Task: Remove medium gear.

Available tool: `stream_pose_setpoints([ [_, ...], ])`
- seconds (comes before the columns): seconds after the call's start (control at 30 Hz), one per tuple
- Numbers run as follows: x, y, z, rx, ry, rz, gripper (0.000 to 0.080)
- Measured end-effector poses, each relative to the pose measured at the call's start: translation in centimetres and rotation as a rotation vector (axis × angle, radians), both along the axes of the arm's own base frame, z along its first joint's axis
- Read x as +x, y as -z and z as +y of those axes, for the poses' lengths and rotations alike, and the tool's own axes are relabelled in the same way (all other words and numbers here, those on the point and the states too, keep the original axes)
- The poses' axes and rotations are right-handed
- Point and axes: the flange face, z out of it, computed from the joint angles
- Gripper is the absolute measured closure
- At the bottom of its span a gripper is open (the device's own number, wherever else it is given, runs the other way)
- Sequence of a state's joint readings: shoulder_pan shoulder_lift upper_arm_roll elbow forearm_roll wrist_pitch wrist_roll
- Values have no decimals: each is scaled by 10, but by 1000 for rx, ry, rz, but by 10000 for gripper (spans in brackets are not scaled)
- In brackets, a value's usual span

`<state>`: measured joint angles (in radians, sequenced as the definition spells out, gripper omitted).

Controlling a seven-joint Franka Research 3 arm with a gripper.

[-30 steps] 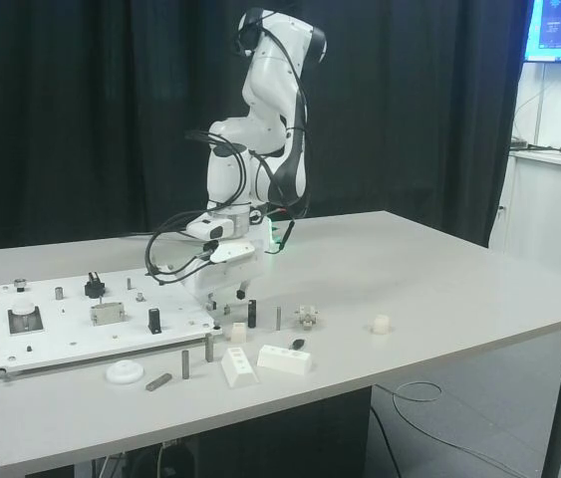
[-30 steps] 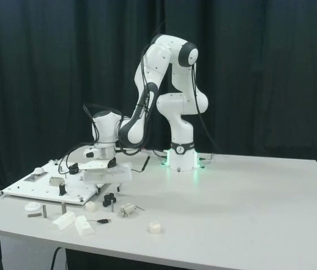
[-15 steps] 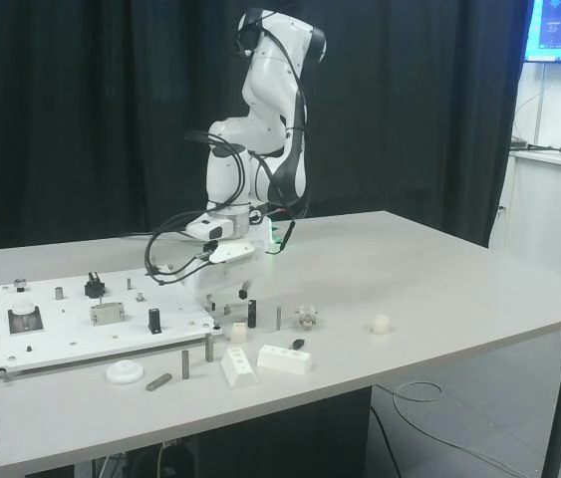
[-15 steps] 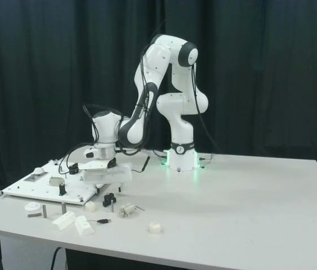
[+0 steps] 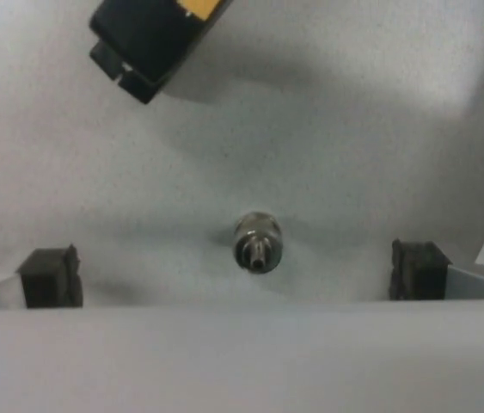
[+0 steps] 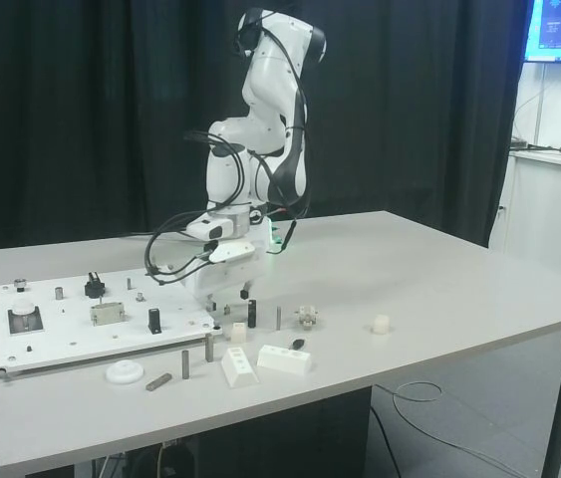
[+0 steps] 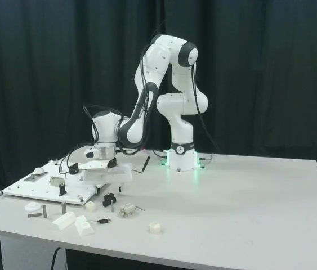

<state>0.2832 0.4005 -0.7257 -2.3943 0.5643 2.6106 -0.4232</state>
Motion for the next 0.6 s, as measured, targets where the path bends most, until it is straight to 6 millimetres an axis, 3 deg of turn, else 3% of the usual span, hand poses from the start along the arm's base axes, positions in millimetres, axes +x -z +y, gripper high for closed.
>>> stream_pose_setpoints([
  [0.6,6,-11,5,14,-6,-30,3],
])
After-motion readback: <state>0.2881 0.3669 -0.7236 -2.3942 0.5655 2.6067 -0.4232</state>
